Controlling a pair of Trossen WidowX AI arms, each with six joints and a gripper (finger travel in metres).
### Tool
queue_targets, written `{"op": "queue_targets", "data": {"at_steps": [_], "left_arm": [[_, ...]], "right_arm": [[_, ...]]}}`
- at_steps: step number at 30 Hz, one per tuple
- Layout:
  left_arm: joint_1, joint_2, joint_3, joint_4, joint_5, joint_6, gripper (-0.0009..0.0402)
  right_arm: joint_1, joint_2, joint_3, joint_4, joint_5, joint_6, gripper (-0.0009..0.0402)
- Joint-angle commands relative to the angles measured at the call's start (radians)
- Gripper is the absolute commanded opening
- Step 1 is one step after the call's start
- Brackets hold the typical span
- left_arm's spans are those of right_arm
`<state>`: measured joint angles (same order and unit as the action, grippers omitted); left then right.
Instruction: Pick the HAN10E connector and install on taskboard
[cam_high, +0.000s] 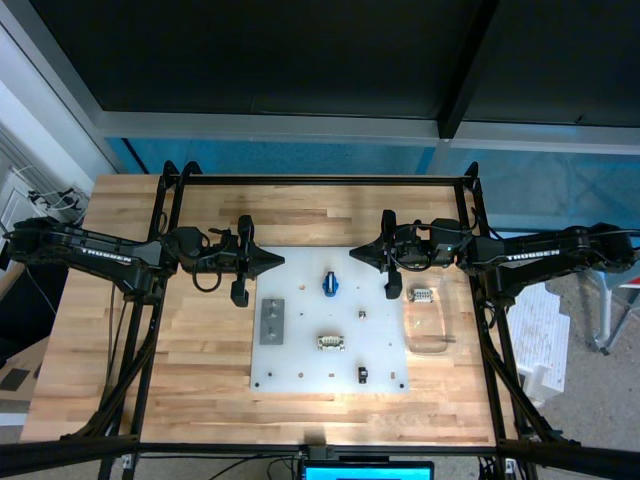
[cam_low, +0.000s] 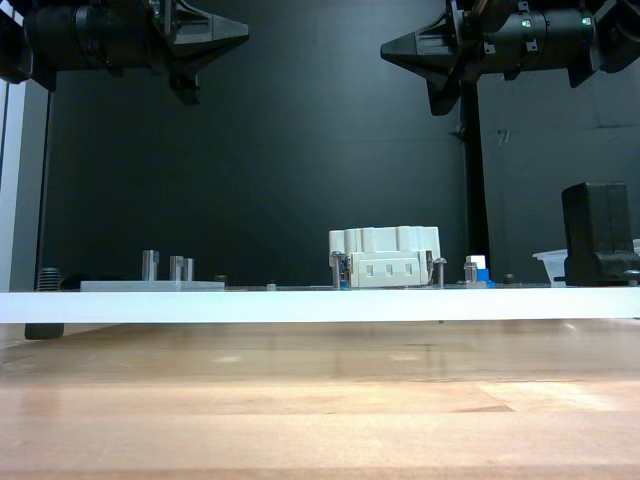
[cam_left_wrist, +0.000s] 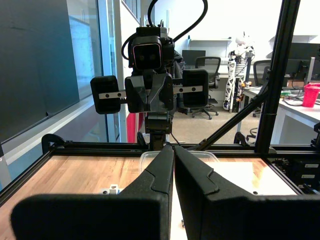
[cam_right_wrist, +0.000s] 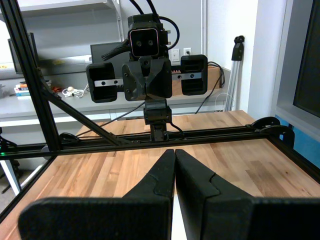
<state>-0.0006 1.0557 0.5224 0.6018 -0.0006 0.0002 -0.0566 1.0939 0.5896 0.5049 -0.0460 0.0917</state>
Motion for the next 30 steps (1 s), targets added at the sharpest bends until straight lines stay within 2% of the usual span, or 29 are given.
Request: {"op": "queue_targets", "data": {"at_steps": [1,16,20,25,30], "left_arm": [[0.0,0.0,0.0,0.0,0.0,0.0,0.0001],[0.0,0.0,0.0,0.0,0.0,0.0,0.0001],[0.001,0.0,0.0,0.0,0.0,0.0,0.0001],[0.0,0.0,0.0,0.0,0.0,0.0,0.0001],[0.001,0.0,0.0,0.0,0.0,0.0,0.0001]], "right_arm": [[0.002,0.0,0.0,0.023,0.0,0.005,0.0],[0.002,0.0,0.0,0.023,0.0,0.005,0.0],[0.002,0.0,0.001,0.018,0.0,0.031,0.0],[0.001,-0.015,0.037,-0.145,0.001,-0.003,0.0],[0.0,-0.027,0.13,-0.439,0.004,-0.041,0.0]]}}
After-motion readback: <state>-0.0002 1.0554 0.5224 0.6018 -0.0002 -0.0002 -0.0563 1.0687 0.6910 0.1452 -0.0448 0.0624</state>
